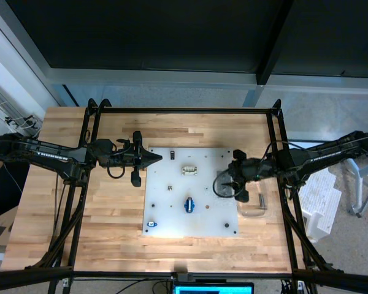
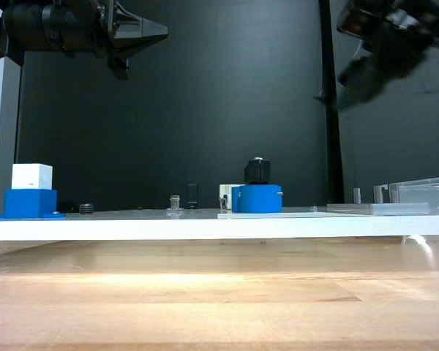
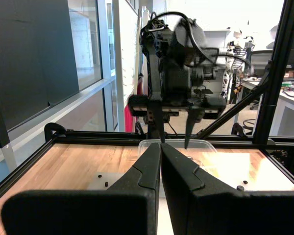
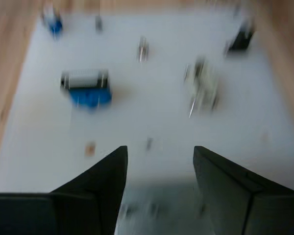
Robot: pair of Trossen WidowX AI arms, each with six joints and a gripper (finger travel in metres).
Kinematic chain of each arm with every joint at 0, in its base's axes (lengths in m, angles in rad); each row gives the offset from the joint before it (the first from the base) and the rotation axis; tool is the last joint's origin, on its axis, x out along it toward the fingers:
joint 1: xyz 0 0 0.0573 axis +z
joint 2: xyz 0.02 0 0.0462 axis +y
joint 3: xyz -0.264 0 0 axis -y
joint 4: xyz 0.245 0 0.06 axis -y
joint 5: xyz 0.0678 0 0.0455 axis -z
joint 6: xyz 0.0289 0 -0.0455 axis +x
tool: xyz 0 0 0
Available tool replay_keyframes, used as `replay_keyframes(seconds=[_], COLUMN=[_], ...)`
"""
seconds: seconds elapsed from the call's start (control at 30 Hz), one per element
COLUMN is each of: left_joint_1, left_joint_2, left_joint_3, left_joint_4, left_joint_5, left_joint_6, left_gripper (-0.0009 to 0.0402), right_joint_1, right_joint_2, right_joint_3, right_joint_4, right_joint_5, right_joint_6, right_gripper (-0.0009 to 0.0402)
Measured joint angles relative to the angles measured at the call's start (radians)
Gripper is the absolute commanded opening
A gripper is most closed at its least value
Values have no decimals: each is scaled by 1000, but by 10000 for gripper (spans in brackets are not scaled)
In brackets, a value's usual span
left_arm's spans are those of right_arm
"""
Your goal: Remove the 16mm cylinder and place in the container
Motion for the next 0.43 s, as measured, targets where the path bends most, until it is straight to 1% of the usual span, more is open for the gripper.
replay_keyframes(seconds=[0.1,0.13,0.17,0.23,0.33,0.43], left_joint_1=[0,0,0,0,0,0], left_joint_2=[0,0,0,0,0,0], left_joint_3=[0,0,0,0,0,0], left_joint_4=[0,0,0,0,0,0], left_joint_5=[0,0,0,0,0,0], left_joint_6=[0,0,0,0,0,0], left_gripper=[0,0,0,0,0,0], right_joint_1=[-53,-72,-91,-130,-187,-232], right_joint_2=[0,0,0,1,6,18], right_joint_3=[0,0,0,0,-7,-14], right_joint_4=[124,164,207,287,386,477], right_joint_5=[-5,-15,-36,-91,-162,-217], right_joint_6=[-84,-104,-120,-141,-154,-169], right_gripper=[127,118,108,88,54,18])
